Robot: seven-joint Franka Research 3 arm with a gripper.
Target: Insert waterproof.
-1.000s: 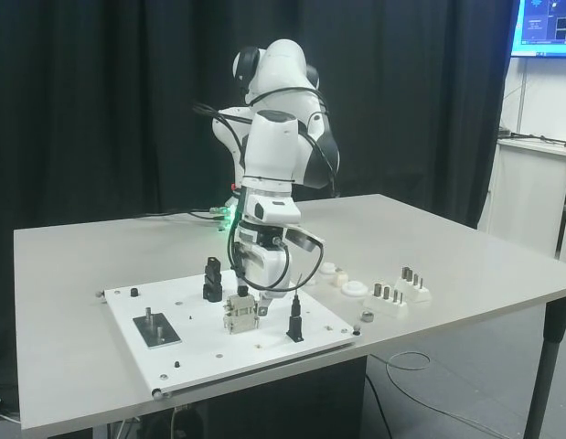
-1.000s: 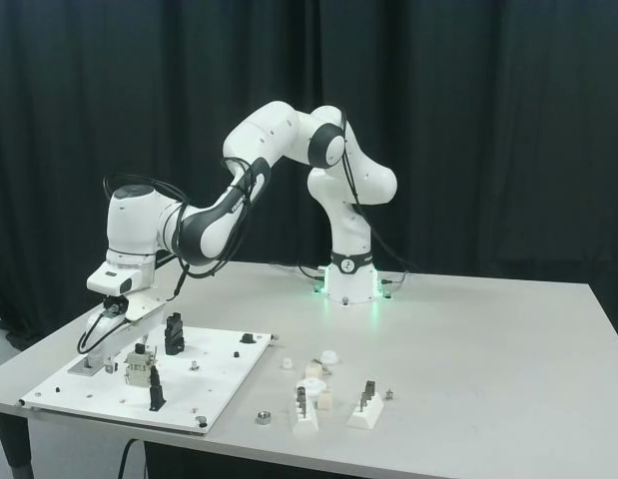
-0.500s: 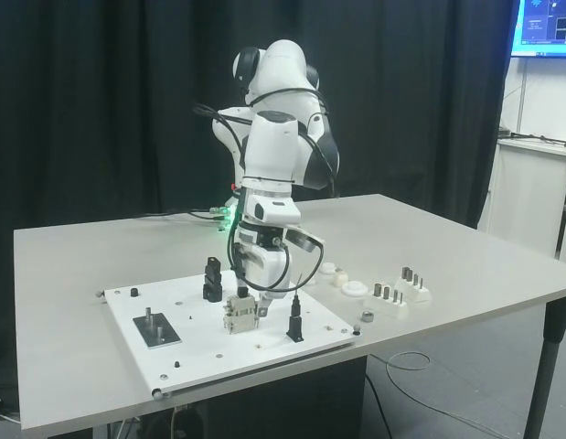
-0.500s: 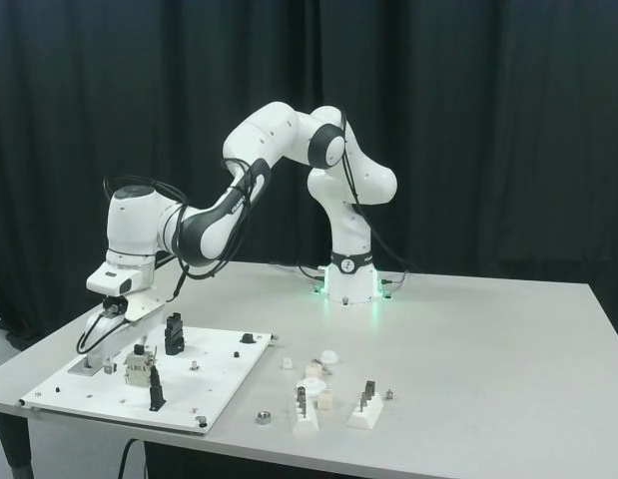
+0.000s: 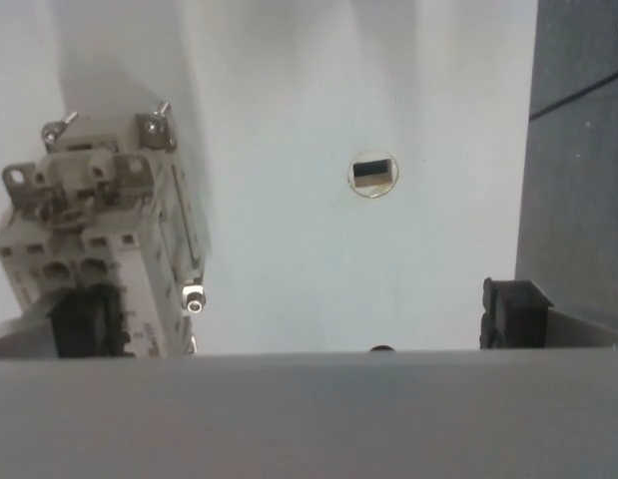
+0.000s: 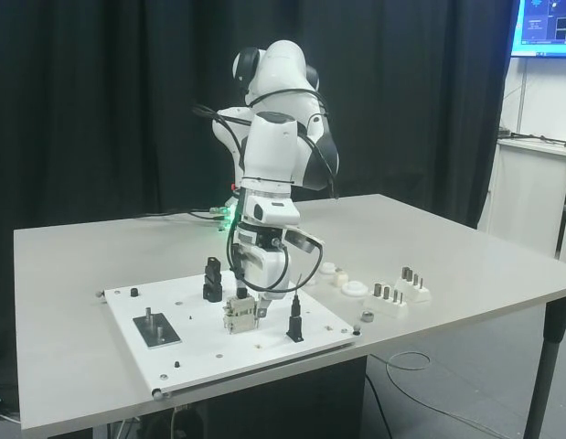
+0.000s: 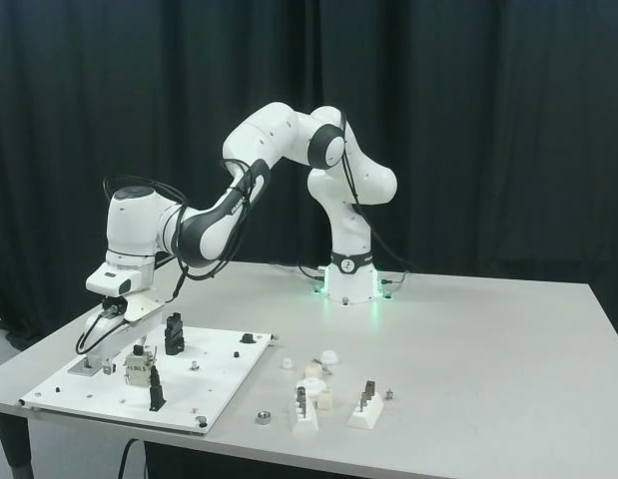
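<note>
Waterproof connector (image 5: 94, 254) on white board (image 6: 200, 325), under gripper (image 6: 249, 294); no legible writing, grip indiscernible.

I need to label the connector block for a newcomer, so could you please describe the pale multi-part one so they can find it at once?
Start at the white board at the front of the grey table. Below the arm's pincer stands a pale connector block. Its neighbours on the board are black uprights; it alone is pale, boxy, with metal screws.
</note>
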